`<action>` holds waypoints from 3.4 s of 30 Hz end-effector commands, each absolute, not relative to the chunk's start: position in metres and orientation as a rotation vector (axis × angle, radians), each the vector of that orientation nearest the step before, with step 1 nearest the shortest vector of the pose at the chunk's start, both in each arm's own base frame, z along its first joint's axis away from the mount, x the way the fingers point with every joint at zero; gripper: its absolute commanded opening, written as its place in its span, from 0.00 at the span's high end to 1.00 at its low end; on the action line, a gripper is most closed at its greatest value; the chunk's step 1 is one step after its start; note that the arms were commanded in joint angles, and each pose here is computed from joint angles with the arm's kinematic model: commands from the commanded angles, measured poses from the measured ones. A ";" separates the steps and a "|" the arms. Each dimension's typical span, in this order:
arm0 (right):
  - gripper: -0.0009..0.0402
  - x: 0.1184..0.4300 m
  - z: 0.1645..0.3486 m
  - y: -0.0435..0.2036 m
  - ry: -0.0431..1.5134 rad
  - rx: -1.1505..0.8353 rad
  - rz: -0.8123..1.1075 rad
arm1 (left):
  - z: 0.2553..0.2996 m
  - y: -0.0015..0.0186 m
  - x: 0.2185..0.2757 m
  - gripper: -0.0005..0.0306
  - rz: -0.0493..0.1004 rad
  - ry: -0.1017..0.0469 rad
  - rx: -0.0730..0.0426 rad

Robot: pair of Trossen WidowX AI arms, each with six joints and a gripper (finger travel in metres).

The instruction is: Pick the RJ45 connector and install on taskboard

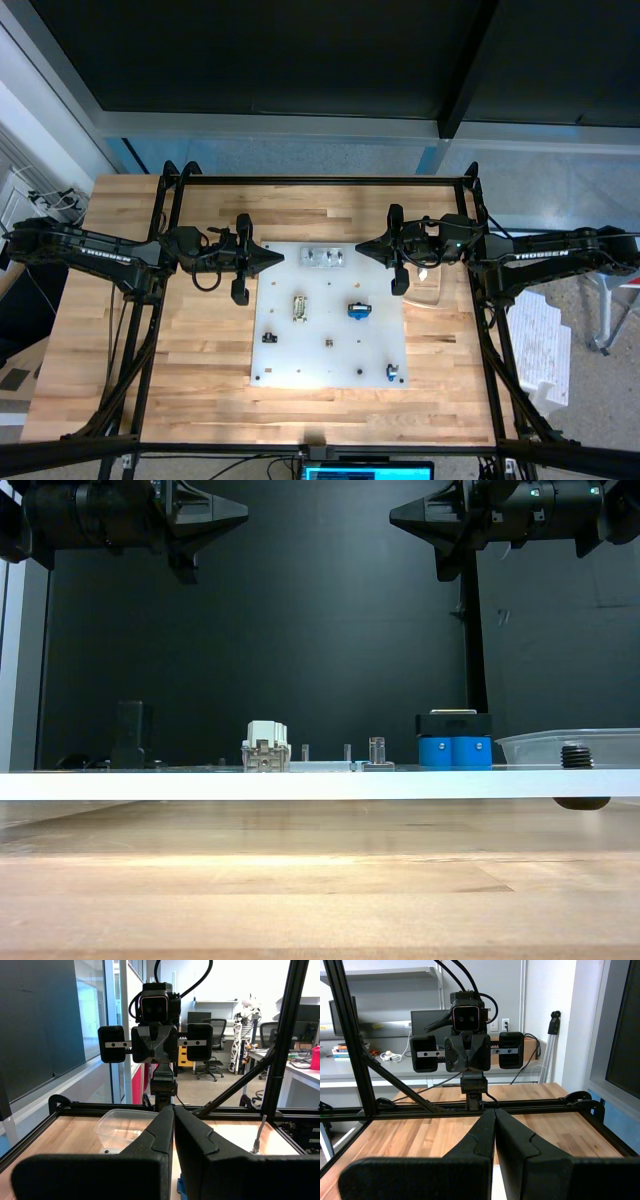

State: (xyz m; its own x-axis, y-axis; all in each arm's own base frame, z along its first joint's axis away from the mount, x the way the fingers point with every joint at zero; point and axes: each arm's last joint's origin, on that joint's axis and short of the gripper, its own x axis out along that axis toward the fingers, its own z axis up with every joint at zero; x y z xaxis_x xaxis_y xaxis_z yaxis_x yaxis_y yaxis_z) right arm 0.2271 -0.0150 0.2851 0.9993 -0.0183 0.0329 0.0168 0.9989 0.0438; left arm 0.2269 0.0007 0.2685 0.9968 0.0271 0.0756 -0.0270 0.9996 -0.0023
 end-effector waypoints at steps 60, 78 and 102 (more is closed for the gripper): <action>0.98 0.226 0.279 -0.014 -0.026 0.032 -0.014 | 0.2685 0.0008 0.2269 0.98 0.027 -0.076 -0.001; 0.98 0.226 0.279 -0.014 -0.022 0.035 -0.014 | 0.2685 0.0008 0.2269 0.98 0.027 -0.076 -0.001; 0.98 0.226 0.278 -0.014 -0.012 0.035 -0.014 | 0.2685 0.0007 0.2269 0.98 0.027 -0.076 -0.001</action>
State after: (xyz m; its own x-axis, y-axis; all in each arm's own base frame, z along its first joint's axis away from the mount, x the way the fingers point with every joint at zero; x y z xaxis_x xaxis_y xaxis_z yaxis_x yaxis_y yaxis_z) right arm 0.2264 -0.0138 0.2778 0.9998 -0.0137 0.0109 0.0133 0.9993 0.0351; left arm 0.2268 0.0007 0.2684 0.9968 0.0267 0.0752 -0.0266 0.9996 -0.0022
